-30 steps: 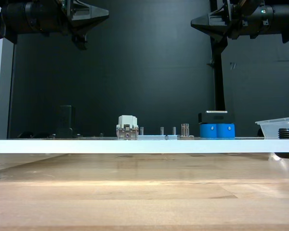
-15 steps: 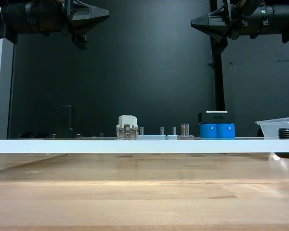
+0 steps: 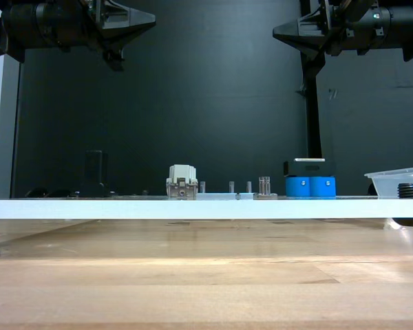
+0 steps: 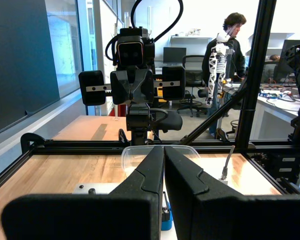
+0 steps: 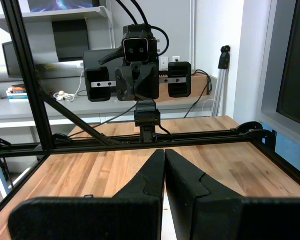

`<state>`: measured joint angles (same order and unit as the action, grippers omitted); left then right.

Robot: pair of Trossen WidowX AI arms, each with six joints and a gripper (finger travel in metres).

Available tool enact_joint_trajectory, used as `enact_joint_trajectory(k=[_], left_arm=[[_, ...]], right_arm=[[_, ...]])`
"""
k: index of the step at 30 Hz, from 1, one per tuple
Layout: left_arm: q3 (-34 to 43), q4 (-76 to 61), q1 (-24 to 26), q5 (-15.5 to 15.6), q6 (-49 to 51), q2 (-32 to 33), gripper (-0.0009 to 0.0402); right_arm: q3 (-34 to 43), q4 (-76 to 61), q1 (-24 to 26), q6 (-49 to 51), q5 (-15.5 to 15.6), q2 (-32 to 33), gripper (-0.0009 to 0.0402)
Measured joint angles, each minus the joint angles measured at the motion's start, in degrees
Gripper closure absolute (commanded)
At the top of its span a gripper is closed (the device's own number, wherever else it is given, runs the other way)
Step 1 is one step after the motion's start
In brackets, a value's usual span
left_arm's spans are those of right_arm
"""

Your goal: Remove the RJ45 connector from the taskboard and place in the container

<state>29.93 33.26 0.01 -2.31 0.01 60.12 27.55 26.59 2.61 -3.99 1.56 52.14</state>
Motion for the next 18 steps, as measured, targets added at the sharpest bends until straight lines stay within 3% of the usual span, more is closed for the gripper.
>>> enact_joint_trajectory(k=[6,12,18], left_arm=[[0.0,0.0,0.0,0.0,0.0,0.0,0.0393],[0.0,0.0,0.0,0.0,0.0,0.0,0.0393],[0.0,0.0,0.0,0.0,0.0,0.0,0.0393]], right_arm=[[0.2,-3.4,-0.4,-1.9,0.0,0.0,0.0394],[4.7,-19.2,-3.0,-3.1,-0.6,0.0,0.0394],[11.8,-36.1,-10.5,-3.3,-5.1,0.3,0.0394]])
